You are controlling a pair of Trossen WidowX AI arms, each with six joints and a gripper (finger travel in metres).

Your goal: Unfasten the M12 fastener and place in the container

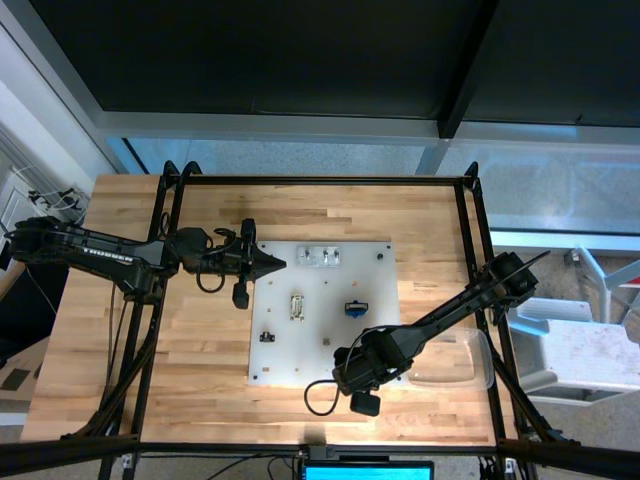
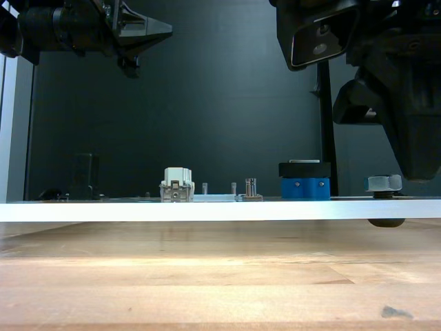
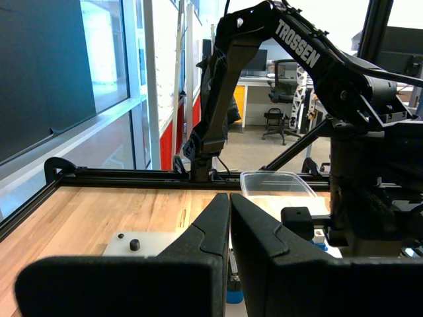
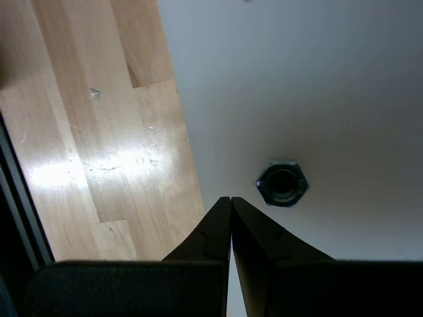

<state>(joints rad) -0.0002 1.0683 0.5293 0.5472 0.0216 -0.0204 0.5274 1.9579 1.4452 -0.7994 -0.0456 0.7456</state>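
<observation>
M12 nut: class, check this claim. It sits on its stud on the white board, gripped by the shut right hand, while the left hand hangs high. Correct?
Not gripped. The right wrist view shows the M12 nut on its stud, apart from the right hand, whose fingers are shut on nothing. The rest holds: it is on the white board, and the left hand hangs high over the board's left edge.

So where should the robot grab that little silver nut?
Probably by two opposite flat sides of the silver nut, coming straight down from above: it sits level on the white board, six-sided, hole up. The right gripper hangs beside it, fingers shut, so it would open first. The left gripper is parked, shut, over the board's far left edge.
</observation>
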